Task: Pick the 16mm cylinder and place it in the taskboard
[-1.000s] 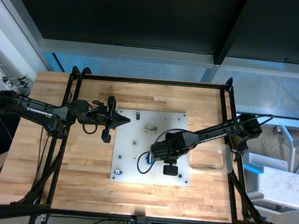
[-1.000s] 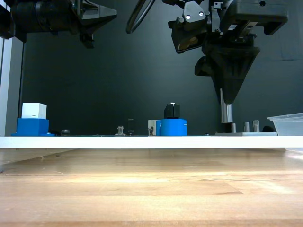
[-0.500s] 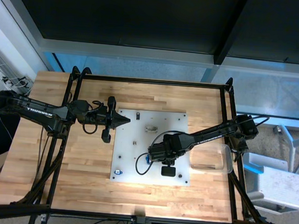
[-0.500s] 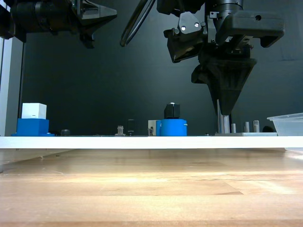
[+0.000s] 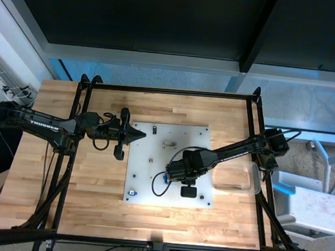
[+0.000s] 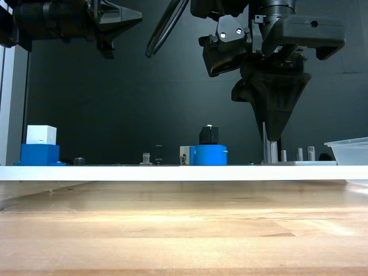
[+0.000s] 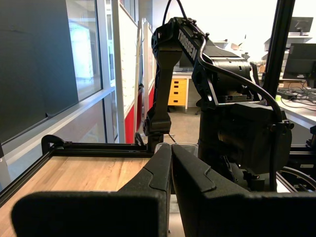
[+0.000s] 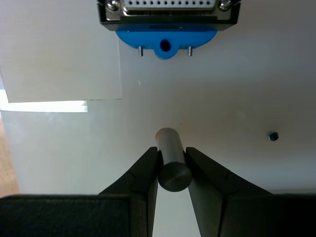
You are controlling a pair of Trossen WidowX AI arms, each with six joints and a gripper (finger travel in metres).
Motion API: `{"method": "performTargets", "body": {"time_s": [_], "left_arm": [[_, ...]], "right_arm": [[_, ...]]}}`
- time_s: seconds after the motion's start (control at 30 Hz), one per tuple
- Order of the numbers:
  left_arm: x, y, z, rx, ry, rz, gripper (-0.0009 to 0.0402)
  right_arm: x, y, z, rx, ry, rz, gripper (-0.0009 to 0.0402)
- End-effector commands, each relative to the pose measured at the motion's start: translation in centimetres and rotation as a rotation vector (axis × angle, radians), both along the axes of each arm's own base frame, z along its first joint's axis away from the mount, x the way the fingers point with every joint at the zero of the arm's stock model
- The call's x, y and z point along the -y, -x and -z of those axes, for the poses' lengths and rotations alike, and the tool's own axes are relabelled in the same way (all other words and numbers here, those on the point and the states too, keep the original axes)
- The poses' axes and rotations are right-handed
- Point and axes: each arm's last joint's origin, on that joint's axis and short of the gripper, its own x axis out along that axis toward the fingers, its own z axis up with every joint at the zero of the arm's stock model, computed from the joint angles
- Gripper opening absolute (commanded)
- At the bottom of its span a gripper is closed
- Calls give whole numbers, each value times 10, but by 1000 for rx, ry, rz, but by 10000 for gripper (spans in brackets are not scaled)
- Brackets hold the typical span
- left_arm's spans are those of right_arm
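Right pincer (image 6: 271,134) pinches the 16mm cylinder (image 8: 173,173) upright, its foot down at the taskboard (image 5: 152,179), so I judge insertion in hand, next needing a straight press before letting go; my left pincer (image 5: 138,134) hangs closed, empty, over the board's left edge.

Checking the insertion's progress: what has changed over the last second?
The right gripper, shut on the cylinder, came down, lowering the cylinder's end from clear above the taskboard to about its surface. The left gripper stayed parked and shut above the board's left edge; nothing else moved.
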Motion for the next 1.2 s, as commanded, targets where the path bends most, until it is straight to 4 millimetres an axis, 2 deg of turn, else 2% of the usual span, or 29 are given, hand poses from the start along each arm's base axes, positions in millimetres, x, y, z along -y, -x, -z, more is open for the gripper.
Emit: {"method": "performTargets", "body": {"time_s": [0.03,1.2], "left_arm": [[0,0,0,0,0,0,0],[0,0,0,0,0,0,0]], "right_arm": [[0,0,0,-2,0,1,18],[0,1,7,4,-10,-9,18]]}}
